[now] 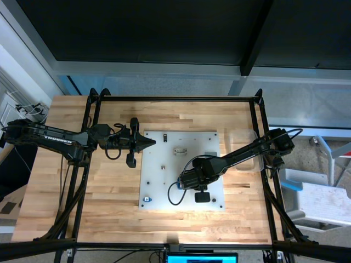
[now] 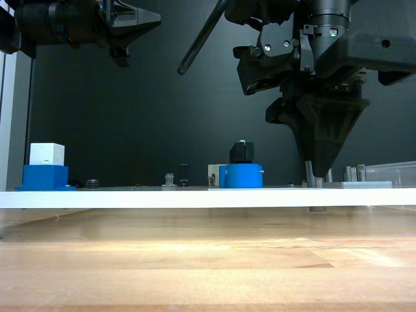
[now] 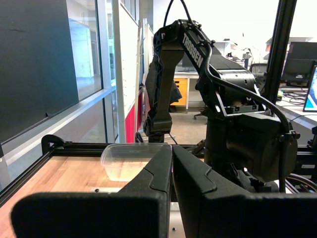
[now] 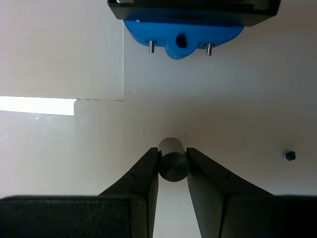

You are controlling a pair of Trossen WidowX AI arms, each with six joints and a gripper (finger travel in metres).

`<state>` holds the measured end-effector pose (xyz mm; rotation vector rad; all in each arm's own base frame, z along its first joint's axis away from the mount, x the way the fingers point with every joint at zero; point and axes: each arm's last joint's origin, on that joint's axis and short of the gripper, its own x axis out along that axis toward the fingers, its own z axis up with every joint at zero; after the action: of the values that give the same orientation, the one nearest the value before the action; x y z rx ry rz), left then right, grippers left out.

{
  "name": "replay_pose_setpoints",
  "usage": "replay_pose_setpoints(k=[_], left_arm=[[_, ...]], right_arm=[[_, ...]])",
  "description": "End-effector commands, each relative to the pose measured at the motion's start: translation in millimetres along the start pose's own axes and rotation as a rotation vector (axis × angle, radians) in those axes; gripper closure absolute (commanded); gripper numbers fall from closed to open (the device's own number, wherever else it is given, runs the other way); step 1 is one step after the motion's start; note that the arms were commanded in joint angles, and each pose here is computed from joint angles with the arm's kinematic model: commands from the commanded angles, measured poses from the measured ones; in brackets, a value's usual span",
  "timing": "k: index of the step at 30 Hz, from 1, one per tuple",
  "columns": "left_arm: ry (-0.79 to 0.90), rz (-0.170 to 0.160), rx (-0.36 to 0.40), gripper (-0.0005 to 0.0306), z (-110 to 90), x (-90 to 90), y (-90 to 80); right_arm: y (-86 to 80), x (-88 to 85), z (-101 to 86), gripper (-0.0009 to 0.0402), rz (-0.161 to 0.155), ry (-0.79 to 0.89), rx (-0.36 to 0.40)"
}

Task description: Pick the 16mm cylinder and place it in the container

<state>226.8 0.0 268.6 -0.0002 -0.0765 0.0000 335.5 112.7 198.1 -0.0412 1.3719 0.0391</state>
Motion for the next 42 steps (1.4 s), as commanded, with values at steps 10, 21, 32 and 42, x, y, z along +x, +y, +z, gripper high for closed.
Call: replay_pose_setpoints(k=[10,21,32,42], left_arm=[[0.000,0.000,0.000,0.0300,0.0,0.0,0.1],[0.000,0.000,0.000,0.0300,0.0,0.0,0.0],[0.000,0.000,0.000,0.0300,0.0,0.0,0.0],[0.000,0.000,0.000,0.0300,0.0,0.0,0.1]], right_arm=[[-2.5,-19.4,-5.7,0.0357,0.003,-0.013,0.000],[-6.9,-41.8,-13.5,0.0358,0.008,-0.032,0.004],[-19.7,-69.4,-26.4,0.0359,0.003,-0.036,0.034],[-49.6,-101.3,-46.6,0.0359,-0.063,-0.035,0.112]])
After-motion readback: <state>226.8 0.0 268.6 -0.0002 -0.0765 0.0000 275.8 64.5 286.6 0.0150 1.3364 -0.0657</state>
